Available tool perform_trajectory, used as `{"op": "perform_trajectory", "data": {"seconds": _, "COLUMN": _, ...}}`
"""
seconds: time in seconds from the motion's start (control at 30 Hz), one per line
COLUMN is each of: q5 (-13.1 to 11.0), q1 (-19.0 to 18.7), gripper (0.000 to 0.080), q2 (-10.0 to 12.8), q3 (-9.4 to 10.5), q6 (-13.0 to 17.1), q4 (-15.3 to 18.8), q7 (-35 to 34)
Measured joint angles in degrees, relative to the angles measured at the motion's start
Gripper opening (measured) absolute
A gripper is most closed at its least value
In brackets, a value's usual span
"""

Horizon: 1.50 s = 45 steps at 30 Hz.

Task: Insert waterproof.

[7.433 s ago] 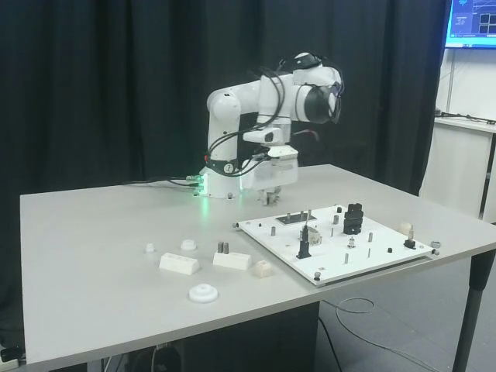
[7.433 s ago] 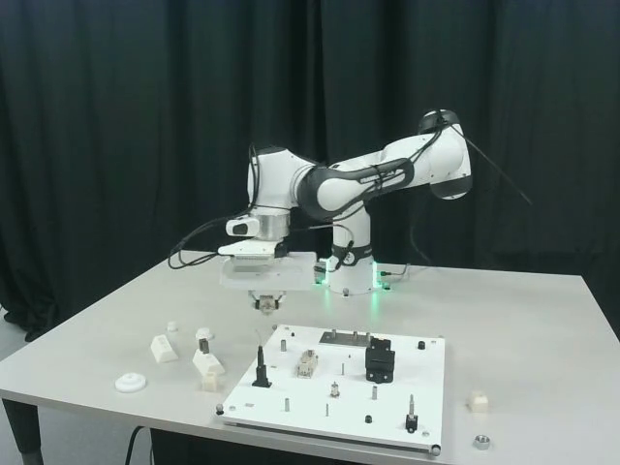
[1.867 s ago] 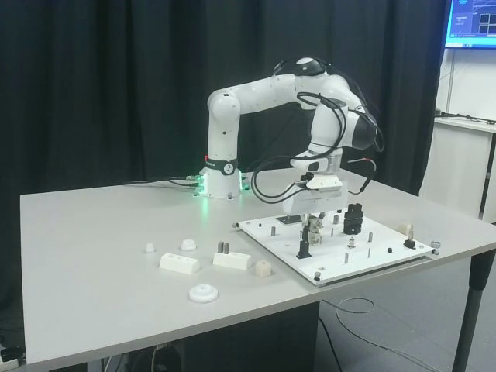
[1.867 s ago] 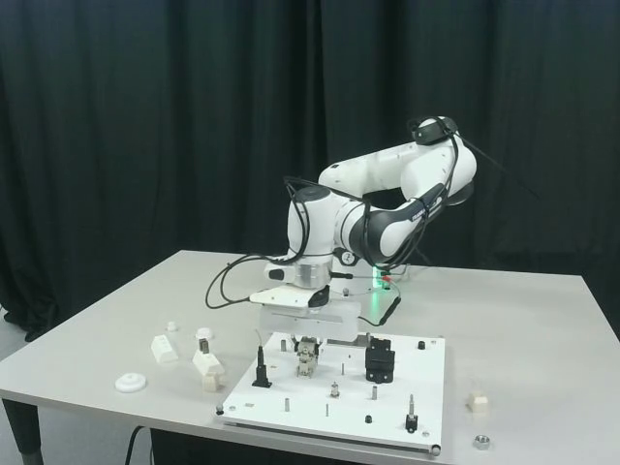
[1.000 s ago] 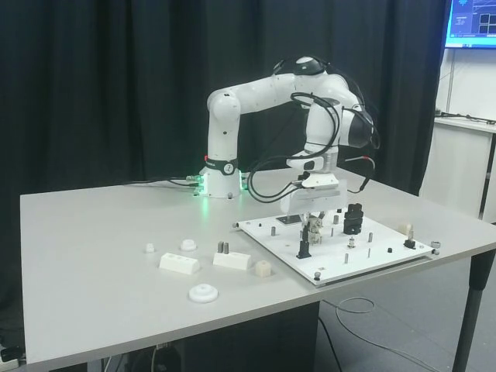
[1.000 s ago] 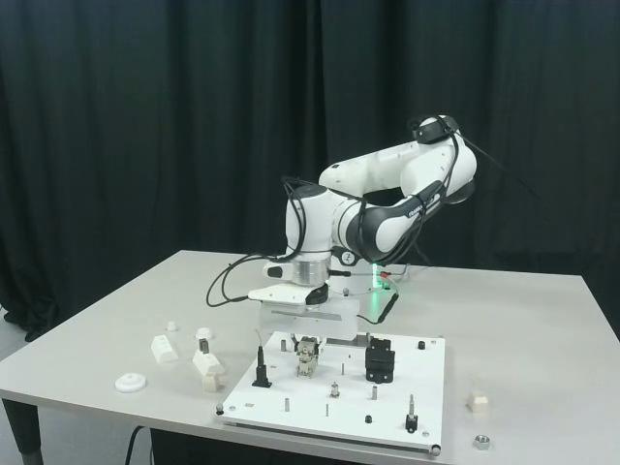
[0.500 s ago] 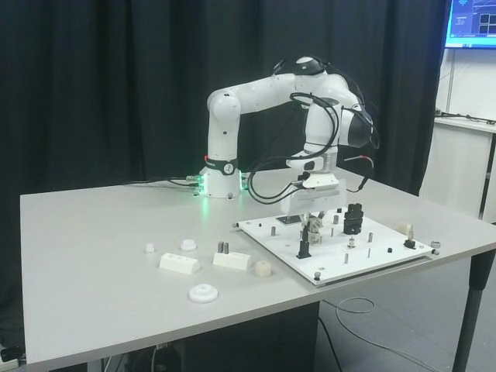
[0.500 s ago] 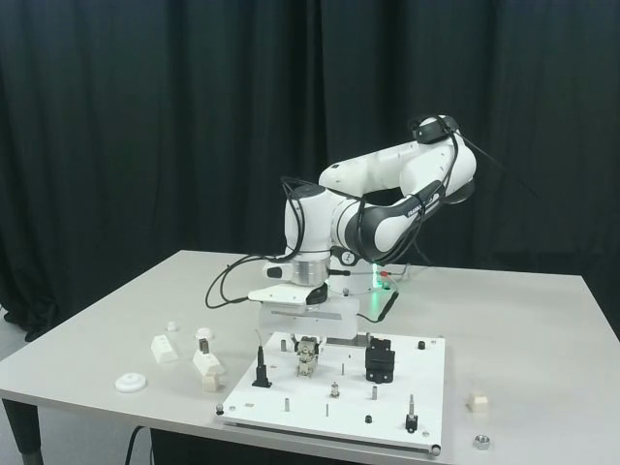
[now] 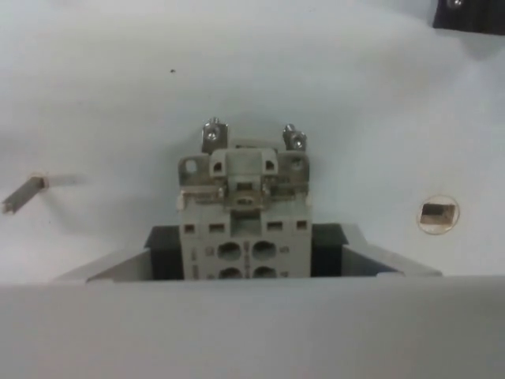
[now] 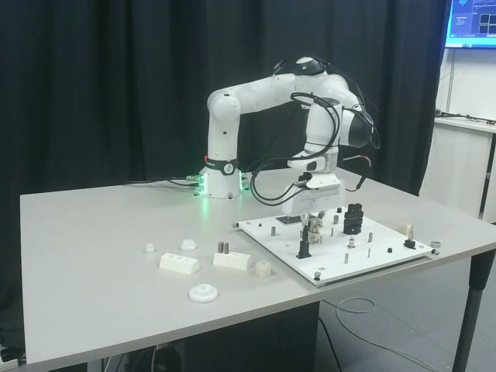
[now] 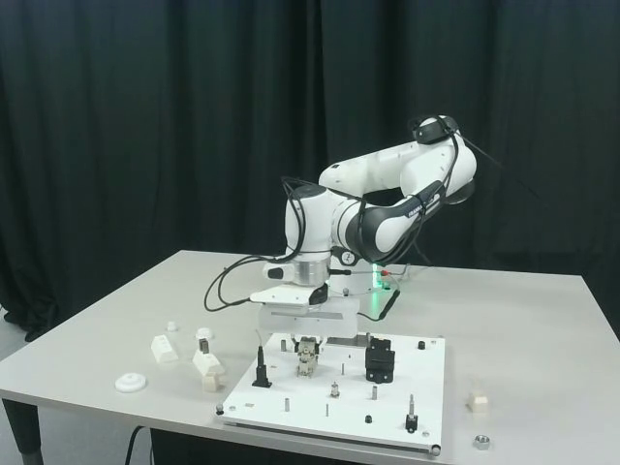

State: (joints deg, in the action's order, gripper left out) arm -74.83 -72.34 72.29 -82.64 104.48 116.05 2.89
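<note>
The gripper [image 11: 307,344] is held just above the grey connector [image 9: 243,207], which stands upright on the white board [image 11: 426,402] near its middle. Whether the gripper is open or closed cannot be told. In the wrist view, the connector's two screws are seen at its far end. A black block [image 11: 379,360] is mounted on the board beside the connector. Several white parts [image 10: 179,264] are scattered on the table [image 10: 93,232], well apart from the board.
</note>
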Motion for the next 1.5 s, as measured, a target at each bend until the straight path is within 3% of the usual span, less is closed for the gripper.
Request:
{"op": "perform_trajectory", "data": {"seconds": 0.33, "q5": 0.2, "q1": 0.0, "gripper": 0.0318, "q2": 0.0, "q3": 0.02, "q6": 0.1, "q4": -0.1, "q7": 0.4}}
{"op": "perform_trajectory", "data": {"seconds": 1.17, "q5": 0.3, "q1": 0.1, "gripper": 0.0318, "q2": 0.1, "q3": 0.32, "q6": 0.1, "q4": -0.1, "q7": -8.6}}
{"op": "perform_trajectory", "data": {"seconds": 1.5, "q5": 0.3, "q1": 0.2, "gripper": 0.0318, "q2": 0.1, "q3": 0.44, "q6": 0.2, "q4": -0.1, "q7": -9.1}}
